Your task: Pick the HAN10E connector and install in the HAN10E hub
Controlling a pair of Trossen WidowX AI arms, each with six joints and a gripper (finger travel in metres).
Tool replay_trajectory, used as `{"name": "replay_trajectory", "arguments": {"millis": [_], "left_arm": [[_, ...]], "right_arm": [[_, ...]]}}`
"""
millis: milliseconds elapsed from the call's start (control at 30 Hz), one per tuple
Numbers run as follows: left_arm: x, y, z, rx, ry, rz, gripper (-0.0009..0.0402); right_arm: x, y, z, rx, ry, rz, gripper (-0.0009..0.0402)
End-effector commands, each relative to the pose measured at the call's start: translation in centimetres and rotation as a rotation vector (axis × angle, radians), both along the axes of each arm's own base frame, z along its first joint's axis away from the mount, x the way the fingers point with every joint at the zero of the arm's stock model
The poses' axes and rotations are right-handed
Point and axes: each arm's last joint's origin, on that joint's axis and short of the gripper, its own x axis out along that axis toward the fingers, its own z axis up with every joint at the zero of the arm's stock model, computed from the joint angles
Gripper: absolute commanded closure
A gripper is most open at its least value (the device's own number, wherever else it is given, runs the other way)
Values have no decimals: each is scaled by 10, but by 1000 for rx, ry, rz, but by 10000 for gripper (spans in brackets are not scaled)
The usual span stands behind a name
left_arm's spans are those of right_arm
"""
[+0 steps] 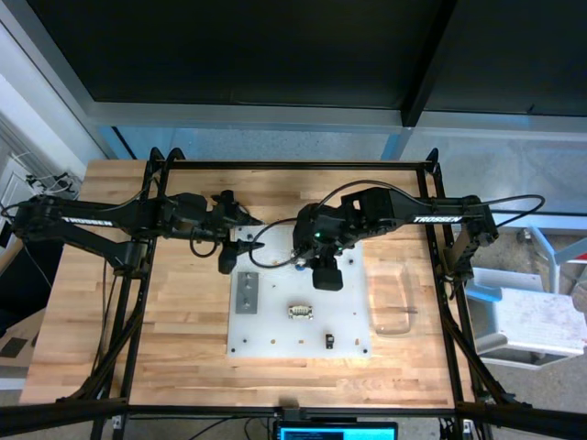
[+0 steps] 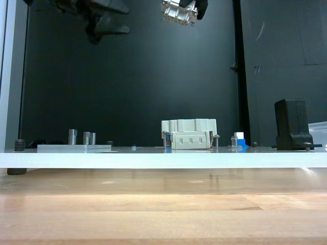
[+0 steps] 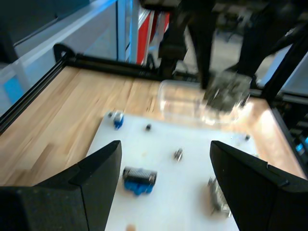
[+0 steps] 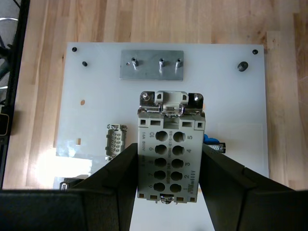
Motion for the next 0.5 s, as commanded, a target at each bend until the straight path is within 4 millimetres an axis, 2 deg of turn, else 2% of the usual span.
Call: {"name": "replay_trajectory", "arguments": {"millis": [33,267,500], "left_arm": [[-12,0,4,9,14,9,147],[-38,2,9,29,58,42,157],[-50,2,11,37,74,39,164]], "right_arm": [[4,8,-2,-15,46,-4,356],[19,26,-12,-8,108,2,356],[38,40,-45,-14,237,-7,356]]}}
